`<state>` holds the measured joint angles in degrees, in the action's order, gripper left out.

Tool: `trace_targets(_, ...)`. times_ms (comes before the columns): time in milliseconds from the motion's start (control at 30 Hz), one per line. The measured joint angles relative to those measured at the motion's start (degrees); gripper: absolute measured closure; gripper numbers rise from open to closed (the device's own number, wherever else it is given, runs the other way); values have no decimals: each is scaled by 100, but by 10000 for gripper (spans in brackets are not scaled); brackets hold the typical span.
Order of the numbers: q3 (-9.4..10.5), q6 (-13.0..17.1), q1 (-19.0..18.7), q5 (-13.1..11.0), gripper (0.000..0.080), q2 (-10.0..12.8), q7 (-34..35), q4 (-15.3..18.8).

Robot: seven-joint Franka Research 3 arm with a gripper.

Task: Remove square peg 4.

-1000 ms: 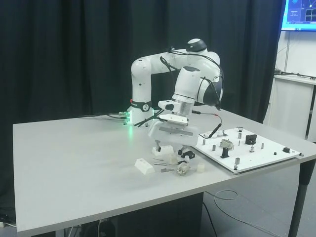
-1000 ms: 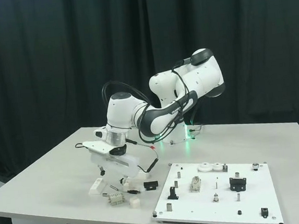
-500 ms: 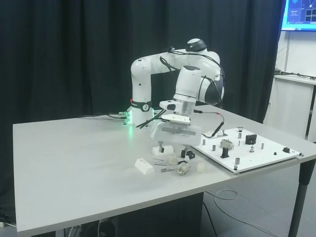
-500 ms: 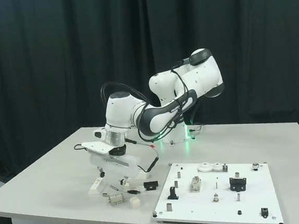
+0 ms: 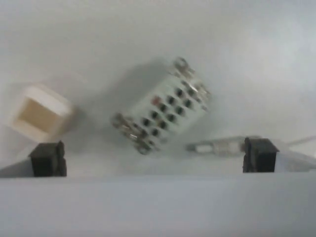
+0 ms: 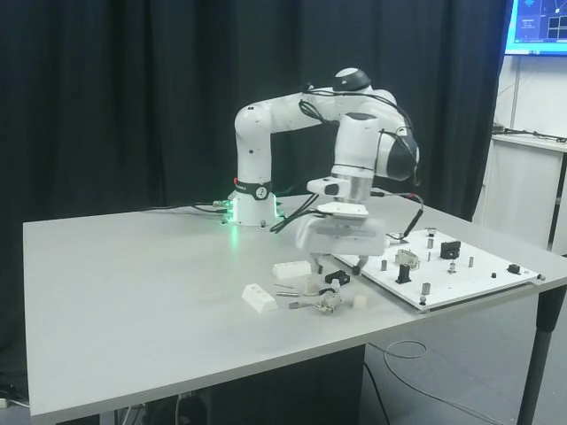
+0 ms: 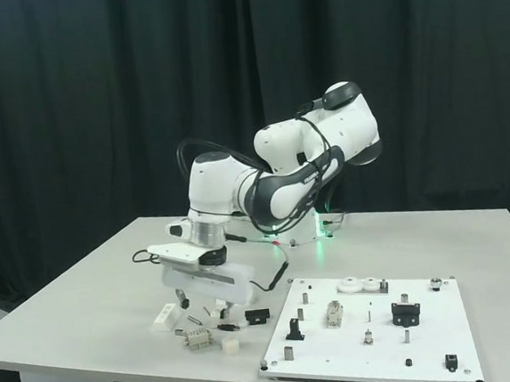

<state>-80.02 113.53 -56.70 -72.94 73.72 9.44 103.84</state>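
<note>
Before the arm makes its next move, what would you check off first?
1. Gripper open: ok, fingertips stand apart.
2. Gripper empty: ok, nothing is held between them.
3. Gripper above the white board: not ok, it hangs over a loose connector and a small white cap beside the board.
4. Pegs upright on the board: ok.
5. Which one is peg 4: cannot tell.

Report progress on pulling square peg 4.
Done: nothing visible yet. In hand: nothing. The gripper is open and empty, hanging over a loose pin connector on the grey table, beside the white board. Left: move over the board, grip the peg and lift it out. Several upright pegs stand there; which is number 4 I cannot tell.
</note>
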Motion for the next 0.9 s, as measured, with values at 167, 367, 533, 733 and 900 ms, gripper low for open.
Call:
trace_targets(167, -4, -100, 2, -31, 3, -4, 141, -279)
trace_targets(367, 8, -266, 4, -33, 3, -3, 420, -666)
trace_targets(533, 40, -407, 7, -31, 3, -2, 685, -985)
trace_targets(733, 115, -540, 10, 13, 3, -1, 1006, -1327)
trace_targets(900, 192, -646, 15, 123, 3, -1, 1285, -1585)
